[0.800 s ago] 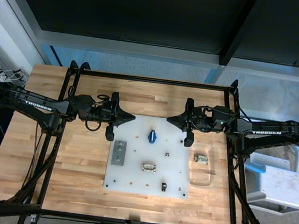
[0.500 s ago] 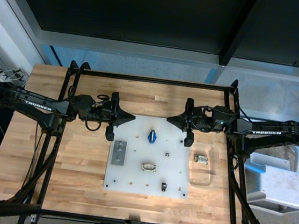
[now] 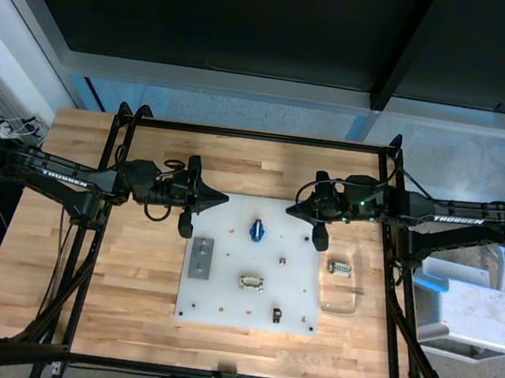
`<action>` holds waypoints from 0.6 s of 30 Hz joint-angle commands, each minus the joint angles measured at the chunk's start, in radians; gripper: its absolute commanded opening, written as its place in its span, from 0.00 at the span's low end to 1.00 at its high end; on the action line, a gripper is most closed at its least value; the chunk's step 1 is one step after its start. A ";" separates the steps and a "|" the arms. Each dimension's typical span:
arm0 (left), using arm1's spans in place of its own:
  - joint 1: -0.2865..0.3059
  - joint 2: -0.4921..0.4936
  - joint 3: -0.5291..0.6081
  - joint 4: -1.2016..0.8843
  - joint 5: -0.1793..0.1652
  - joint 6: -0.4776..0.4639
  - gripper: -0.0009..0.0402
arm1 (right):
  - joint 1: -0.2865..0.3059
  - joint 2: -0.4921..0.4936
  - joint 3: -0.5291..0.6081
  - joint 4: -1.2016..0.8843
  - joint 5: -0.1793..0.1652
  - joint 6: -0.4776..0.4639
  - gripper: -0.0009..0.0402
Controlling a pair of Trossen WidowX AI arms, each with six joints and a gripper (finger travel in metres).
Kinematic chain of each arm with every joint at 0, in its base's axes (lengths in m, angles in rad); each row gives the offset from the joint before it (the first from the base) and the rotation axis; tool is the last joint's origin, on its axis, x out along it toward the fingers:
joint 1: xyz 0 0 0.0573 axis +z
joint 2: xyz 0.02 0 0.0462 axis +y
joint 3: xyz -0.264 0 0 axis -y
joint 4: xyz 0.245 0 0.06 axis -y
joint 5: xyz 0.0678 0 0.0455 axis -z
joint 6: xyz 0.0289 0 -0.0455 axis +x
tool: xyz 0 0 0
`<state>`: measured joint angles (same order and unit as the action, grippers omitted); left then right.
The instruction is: Pick the HAN10E connector and install in the HAN10E hub
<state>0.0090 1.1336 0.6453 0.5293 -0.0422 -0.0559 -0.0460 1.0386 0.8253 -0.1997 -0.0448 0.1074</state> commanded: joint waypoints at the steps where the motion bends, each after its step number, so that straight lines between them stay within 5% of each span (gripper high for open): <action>1: 0.000 0.000 0.000 0.000 0.000 0.000 0.02 | 0.016 0.002 0.064 -0.219 0.000 -0.001 0.02; 18: 0.000 0.000 0.000 0.000 0.000 0.000 0.02 | 0.153 0.002 0.181 -0.893 0.000 0.090 0.02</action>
<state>0.0090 1.1336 0.6449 0.5293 -0.0422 -0.0563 0.0929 1.0397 1.0077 -1.0534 -0.0448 0.1883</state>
